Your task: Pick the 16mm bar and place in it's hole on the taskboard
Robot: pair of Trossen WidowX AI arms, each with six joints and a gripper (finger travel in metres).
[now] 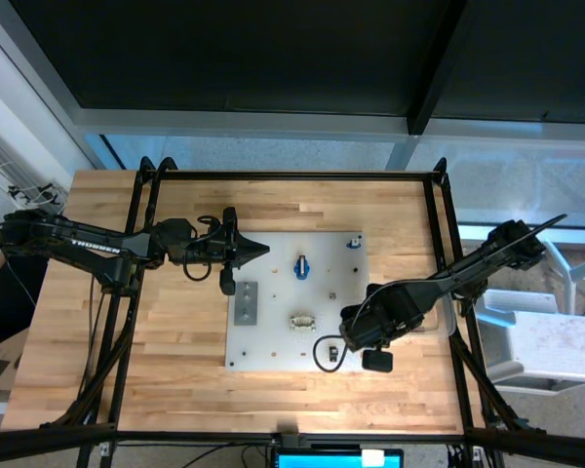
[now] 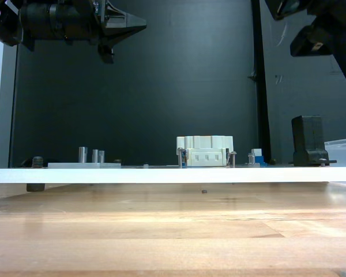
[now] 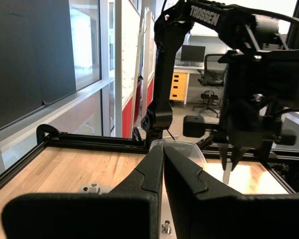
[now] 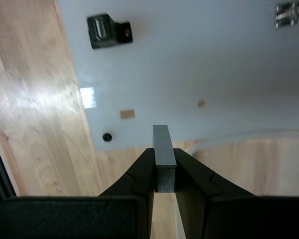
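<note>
Pick complete, placing outstanding. The right gripper (image 4: 164, 155) pinches the bar (image 4: 161, 139) in the air over the board (image 1: 273, 336) at its 4 o'clock edge, clear of any hole. The left gripper (image 1: 256, 250) hovers at 10 o'clock, empty, fingers pressed together.
</note>
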